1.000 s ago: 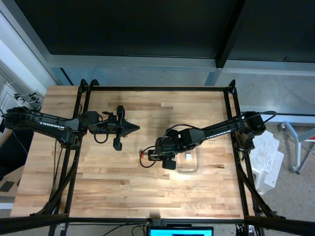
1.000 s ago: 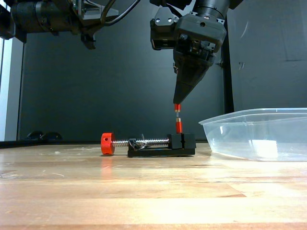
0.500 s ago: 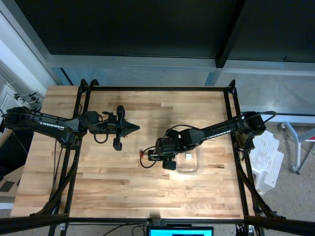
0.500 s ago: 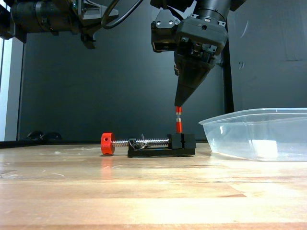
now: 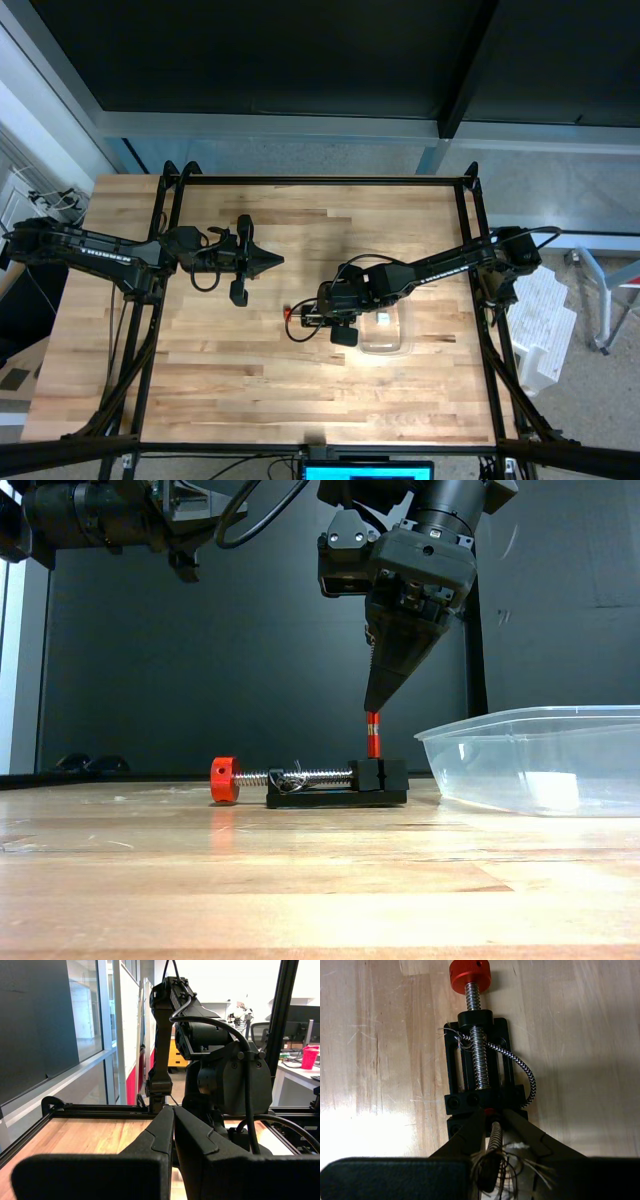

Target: Pick the RCA connector and install on taskboard

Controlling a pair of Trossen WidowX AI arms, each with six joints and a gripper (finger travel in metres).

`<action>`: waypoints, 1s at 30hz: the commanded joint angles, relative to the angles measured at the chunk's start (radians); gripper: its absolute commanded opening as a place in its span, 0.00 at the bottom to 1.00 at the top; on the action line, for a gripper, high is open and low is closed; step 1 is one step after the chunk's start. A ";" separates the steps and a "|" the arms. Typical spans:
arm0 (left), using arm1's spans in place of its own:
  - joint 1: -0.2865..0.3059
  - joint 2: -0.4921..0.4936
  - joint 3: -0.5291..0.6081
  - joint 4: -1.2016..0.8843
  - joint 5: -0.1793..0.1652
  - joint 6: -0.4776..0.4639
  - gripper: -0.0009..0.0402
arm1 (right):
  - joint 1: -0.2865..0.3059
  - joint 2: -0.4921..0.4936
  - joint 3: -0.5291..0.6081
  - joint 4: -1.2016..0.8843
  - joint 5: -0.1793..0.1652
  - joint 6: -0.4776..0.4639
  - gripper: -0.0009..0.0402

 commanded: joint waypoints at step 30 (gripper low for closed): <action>0.000 0.000 0.000 0.000 0.000 0.000 0.02 | -0.008 0.000 -0.033 0.027 0.009 -0.022 0.03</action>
